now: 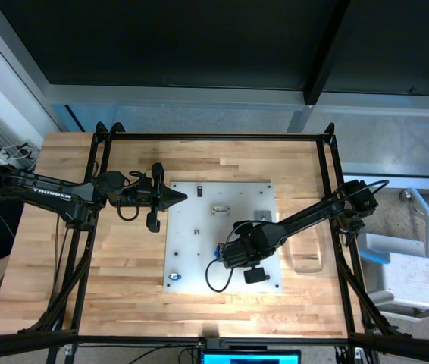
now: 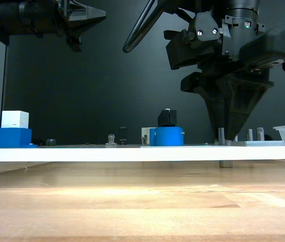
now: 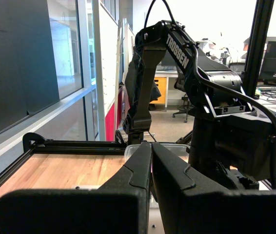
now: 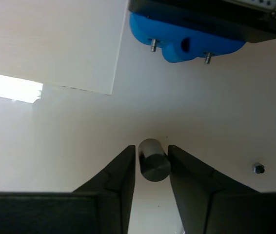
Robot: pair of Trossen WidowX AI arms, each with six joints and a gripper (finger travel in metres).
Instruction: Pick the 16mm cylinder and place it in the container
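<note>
One 16mm cylinder (image 4: 153, 166) between right gripper (image 4: 151, 149) fingers (image 4: 122, 176) — left gripper (image 1: 181, 196) above board (image 1: 199, 262) edge

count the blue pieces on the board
2: blue block under a white cube at the board's near-left corner; blue piece mid-board beside the right gripper, down around the 16mm cylinder. The left gripper, shut, hovers by the board's far-left corner. More may be hidden.
</note>
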